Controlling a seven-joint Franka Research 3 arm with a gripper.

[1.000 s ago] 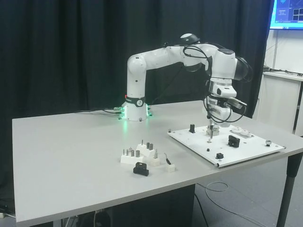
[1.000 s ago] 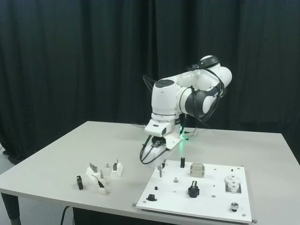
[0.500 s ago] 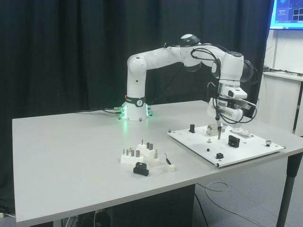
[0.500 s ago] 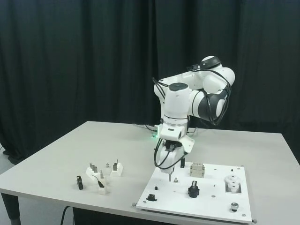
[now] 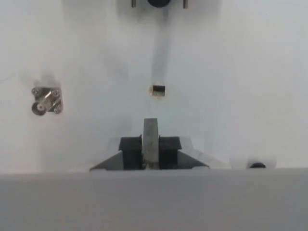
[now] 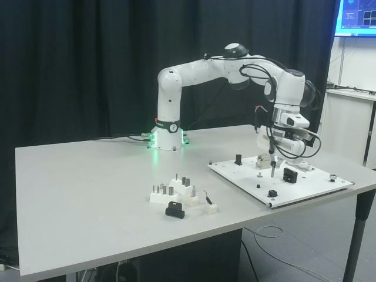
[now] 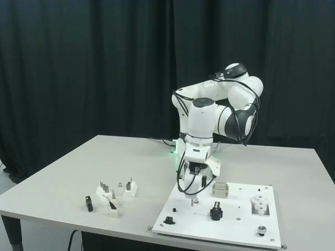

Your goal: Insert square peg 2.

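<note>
The arm has swung further across the white board (image 6: 305, 181), its hand (image 5: 150, 166) clamping the upright square peg (image 5: 150, 142).

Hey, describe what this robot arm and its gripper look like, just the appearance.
The arm is white, built of rounded tubular links with black bands at the joints and a black cap on top. Loose black cables loop beside the wrist. Green lights glow at its base, which carries a small dark ring marking. The gripper has a white body with black pads.
</note>
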